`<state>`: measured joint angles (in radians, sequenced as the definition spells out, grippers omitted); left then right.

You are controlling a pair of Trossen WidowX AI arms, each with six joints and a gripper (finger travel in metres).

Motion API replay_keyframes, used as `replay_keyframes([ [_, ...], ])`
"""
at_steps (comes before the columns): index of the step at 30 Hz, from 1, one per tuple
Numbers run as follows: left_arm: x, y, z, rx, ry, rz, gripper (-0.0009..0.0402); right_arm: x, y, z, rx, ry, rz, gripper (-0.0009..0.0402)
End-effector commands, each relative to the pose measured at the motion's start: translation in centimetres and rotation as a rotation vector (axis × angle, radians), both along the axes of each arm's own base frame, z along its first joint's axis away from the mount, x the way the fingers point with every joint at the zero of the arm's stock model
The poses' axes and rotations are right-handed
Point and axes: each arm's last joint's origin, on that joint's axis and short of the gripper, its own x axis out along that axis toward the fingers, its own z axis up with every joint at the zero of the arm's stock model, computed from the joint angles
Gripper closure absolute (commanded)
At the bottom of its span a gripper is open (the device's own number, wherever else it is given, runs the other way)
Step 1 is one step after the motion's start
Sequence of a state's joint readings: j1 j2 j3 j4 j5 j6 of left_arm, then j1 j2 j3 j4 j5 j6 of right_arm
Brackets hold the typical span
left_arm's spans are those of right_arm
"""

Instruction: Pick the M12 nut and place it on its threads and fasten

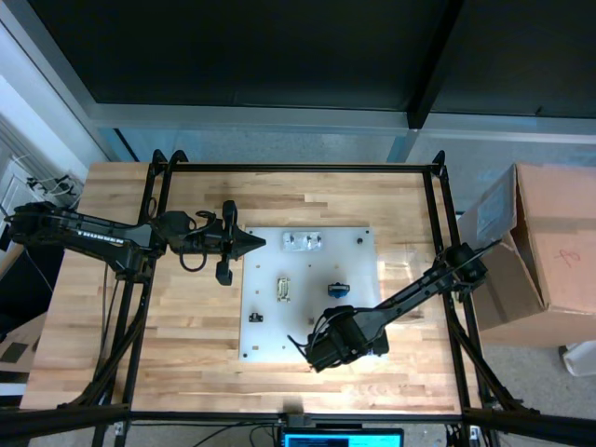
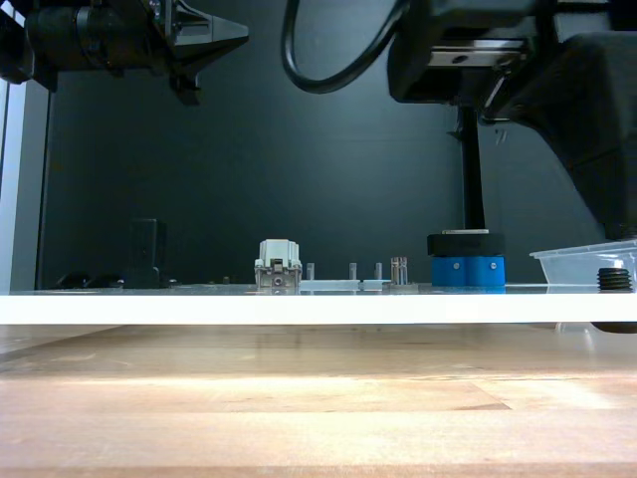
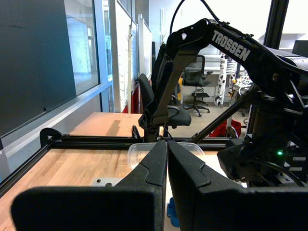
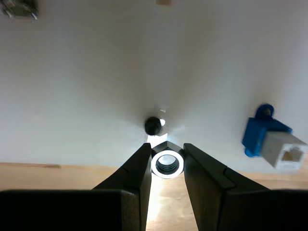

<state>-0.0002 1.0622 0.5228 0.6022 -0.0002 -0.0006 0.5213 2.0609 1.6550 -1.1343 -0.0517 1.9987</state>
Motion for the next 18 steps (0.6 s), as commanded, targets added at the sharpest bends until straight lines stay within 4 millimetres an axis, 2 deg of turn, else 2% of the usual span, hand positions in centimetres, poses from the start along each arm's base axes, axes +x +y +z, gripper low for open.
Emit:
replay_keyframes([
  [1,0.0,0.0,0.0,0.000,0.000,0.000,0.0393,0.1,-0.2,-0.1,-0.008,-0.002,-0.010,0.0361],
  [11,0.0,0.0,0.0,0.000,0.000,0.000,0.0393,0.1,-0.4,-1.4,0.020,-0.044,-0.046,0.0362],
  [18,0.0,0.0,0.0,0.000,0.000,0.000,0.0393,0.0,-0.6,-1.2,-0.004,-0.050,-0.040,0.0361],
])
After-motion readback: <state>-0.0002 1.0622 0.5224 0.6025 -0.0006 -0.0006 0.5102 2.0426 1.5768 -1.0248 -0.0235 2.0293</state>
